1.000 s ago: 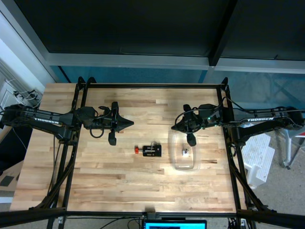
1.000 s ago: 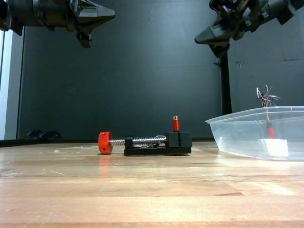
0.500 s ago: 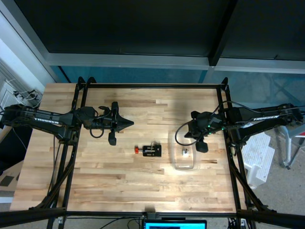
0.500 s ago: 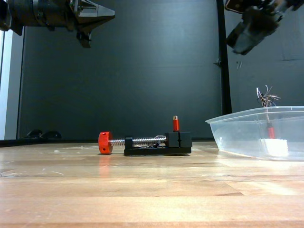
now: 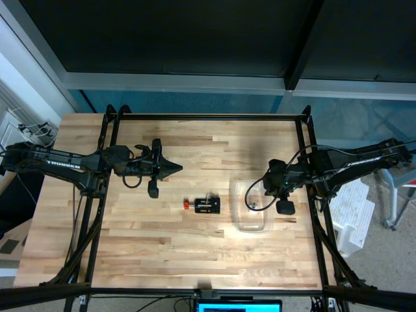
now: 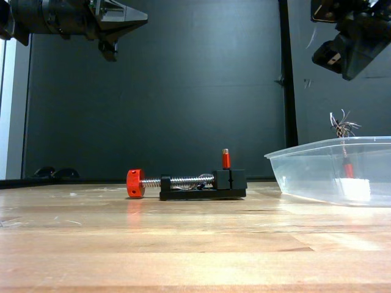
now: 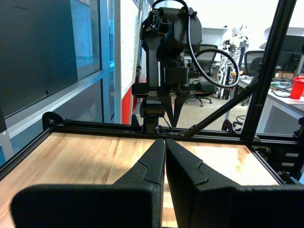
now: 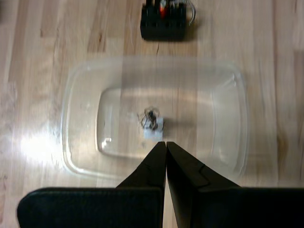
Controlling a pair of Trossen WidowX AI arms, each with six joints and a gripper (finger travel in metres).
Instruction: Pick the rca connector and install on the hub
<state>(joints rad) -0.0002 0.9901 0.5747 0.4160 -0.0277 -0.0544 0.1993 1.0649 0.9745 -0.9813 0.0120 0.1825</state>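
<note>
- The desk (image 5: 162, 253) is pale wood in long planks, with a black metal frame around it.
- The left tool (image 5: 177, 169) hangs high over the left half of the desk in the high view. It points toward the right of the frame, and its two black fingers are pressed together on nothing.
- The right tool (image 8: 166, 144) is held over the right side of the tray and aims steeply down into it. Its fingers meet in a closed wedge and hold nothing. In the low view its black body sits in the upper right corner, well above the tray's rim.
- A clear plastic tray (image 6: 305, 171), rectangular with rounded corners and sloping walls, rests on the desk right of centre.
- The hub (image 5: 208, 206) lies flat near the middle of the desk, just left of the tray and apart from it. Its long axis runs left to right. A round red knob on a silvery threaded rod sticks out at its left end, the black block is at the right, and a short red stub stands upright on top.
- The rca connector (image 8: 150, 118) is inside the tray near its middle. It stands upright, thin and dark, with frayed wire strands spreading at its top.
- A tiny white cube-like piece (image 8: 154, 134) sits on the tray floor touching the connector's foot.
</note>
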